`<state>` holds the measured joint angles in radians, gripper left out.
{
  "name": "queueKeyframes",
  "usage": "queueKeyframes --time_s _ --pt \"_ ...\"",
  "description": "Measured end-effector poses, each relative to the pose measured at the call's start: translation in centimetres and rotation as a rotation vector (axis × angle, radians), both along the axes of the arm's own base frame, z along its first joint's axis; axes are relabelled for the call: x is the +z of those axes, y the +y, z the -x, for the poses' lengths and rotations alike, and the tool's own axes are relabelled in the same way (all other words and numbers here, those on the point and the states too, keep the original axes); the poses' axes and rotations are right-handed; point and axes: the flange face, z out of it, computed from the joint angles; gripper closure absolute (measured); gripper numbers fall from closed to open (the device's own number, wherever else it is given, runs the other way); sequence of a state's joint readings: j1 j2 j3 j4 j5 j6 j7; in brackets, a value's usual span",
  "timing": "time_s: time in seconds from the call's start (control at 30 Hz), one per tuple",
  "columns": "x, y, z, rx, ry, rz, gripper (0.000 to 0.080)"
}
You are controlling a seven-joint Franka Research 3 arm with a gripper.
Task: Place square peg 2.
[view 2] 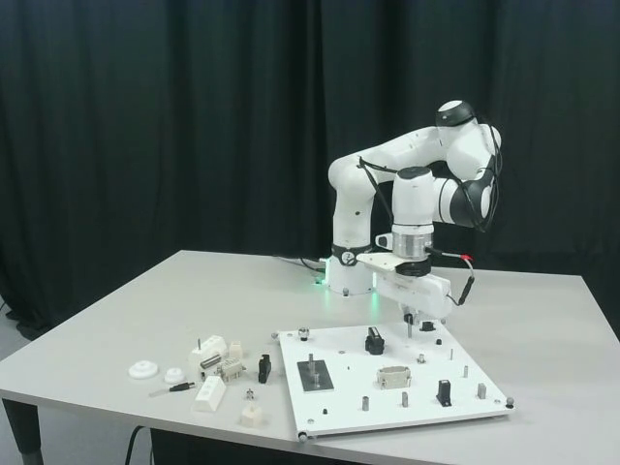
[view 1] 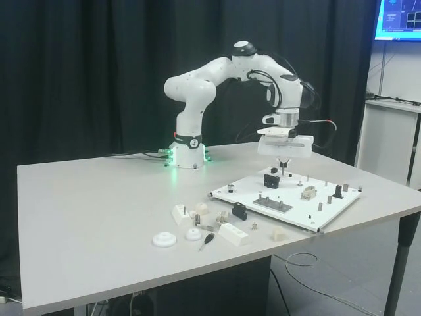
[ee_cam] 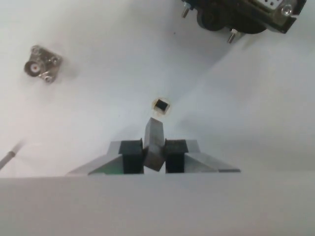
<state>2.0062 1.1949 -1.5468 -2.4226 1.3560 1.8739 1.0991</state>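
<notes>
My gripper (ee_cam: 154, 156) is shut on a grey square peg (ee_cam: 154, 142), which stands between the black pads and points down at the white board (ee_cam: 98, 113). Just beyond the peg's tip lies a small square hole (ee_cam: 161, 105) with a dark inside; the peg hangs above it, apart from it. In the first room view the gripper (view 1: 283, 162) hovers over the far part of the board (view 1: 342, 204). In the second room view the gripper (view 2: 410, 320) holds the peg upright over the board (view 2: 339, 407).
On the board near the peg are a metal connector with a square flange (ee_cam: 42, 64) and a black part with screws (ee_cam: 241, 14). Loose white and black parts (view 1: 217, 220) lie on the grey table (view 1: 85, 197) beside the board. Small posts and a black clamp (view 2: 444, 391) stand on the board.
</notes>
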Motion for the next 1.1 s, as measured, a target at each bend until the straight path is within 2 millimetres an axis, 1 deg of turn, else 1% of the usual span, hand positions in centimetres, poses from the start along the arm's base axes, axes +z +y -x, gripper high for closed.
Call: queueKeyframes --time_s 0.23,1.1 --pt "0.35 0.04 0.04 0.005 0.000 0.005 0.0712" --pt "0.40 0.12 0.02 0.008 0.000 0.008 0.0712"
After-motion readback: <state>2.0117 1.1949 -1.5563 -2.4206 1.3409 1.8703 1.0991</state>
